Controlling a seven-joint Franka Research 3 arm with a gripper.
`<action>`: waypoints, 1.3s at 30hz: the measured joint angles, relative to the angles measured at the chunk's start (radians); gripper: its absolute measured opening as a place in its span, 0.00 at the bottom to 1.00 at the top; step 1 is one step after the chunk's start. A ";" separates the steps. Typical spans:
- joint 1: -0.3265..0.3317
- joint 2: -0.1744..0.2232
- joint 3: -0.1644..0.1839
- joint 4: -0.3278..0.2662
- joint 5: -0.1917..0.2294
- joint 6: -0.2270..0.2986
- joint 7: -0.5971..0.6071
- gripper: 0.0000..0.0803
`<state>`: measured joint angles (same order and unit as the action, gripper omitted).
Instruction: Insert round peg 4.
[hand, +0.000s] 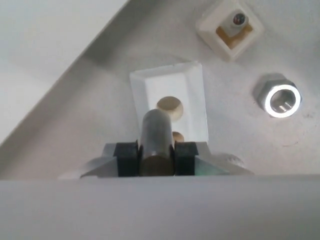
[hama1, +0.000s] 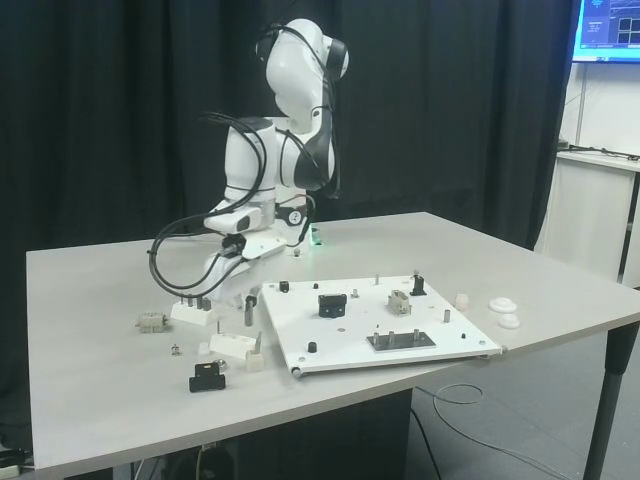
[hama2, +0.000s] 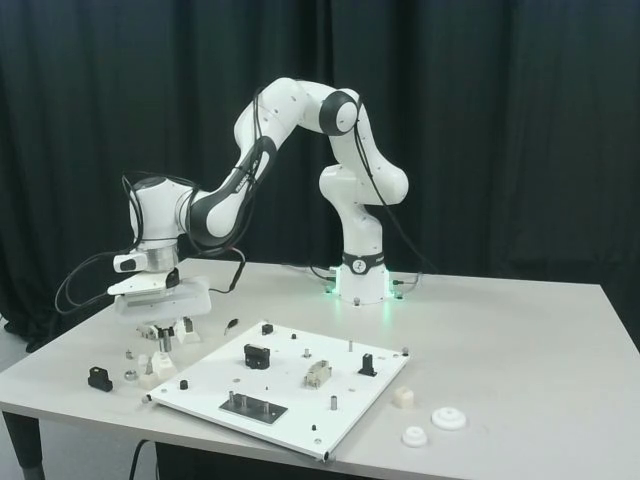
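Legible text: none. Wall screen (hama1: 610, 30), upper corner of first room view: markings present, too small to read. White board (hama1: 380, 325), loose parts, robot arm (hama2: 290, 120): no readable labels, brands, numbers or signs.

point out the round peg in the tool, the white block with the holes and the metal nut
grey round metal peg (hand: 156, 131), wrist view, on its shaft above the pads
white block with round holes (hand: 192, 95), wrist view, on its bare top face
grey metal hex nut (hand: 264, 90), wrist view, on its rim
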<state>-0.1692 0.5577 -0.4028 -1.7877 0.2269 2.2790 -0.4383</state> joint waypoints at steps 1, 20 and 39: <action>0.001 -0.001 0.000 0.000 0.001 -0.001 0.001 0.19; 0.061 -0.049 0.000 0.000 0.002 -0.105 0.179 0.19; 0.173 -0.080 0.000 -0.027 0.002 -0.160 0.351 0.19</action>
<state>0.0038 0.4774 -0.4029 -1.8143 0.2289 2.1192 -0.0868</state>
